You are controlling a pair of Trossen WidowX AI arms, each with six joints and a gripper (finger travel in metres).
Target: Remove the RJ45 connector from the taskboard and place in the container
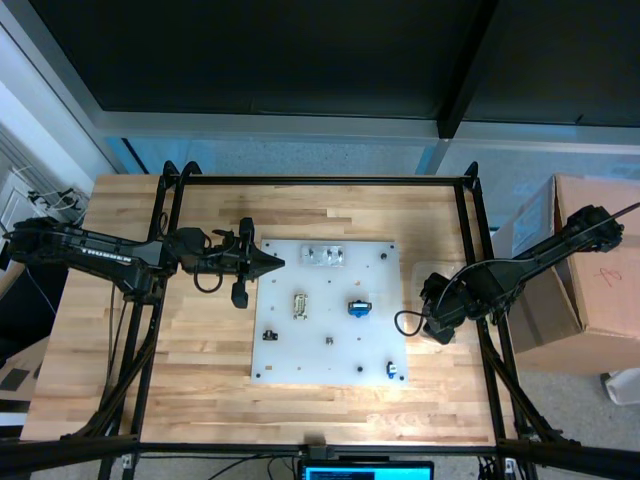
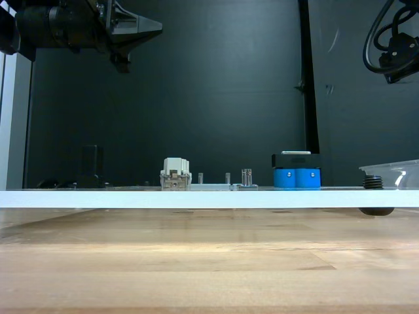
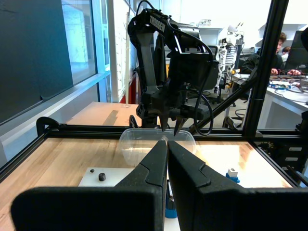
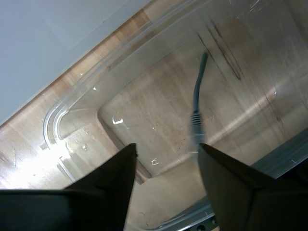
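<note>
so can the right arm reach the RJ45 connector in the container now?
Probably yes: the right gripper hangs open over the container, where the RJ45 connector lies free, nothing covering it. The left gripper, shut, is raised at the taskboard edge.

Clear air beneath left gripper [image 1: 272,263] over taskboard [image 1: 300,350], right gripper [image 4: 166,147] spread above container [image 4: 52,120], RJ45 connector [image 4: 196,121] inside

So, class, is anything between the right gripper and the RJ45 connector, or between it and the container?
Nothing visible. The right gripper, fingers open, hangs over the container; the RJ45 connector shows inside its walls, straight below. The left gripper, shut, hovers at the left edge of the taskboard.
</note>
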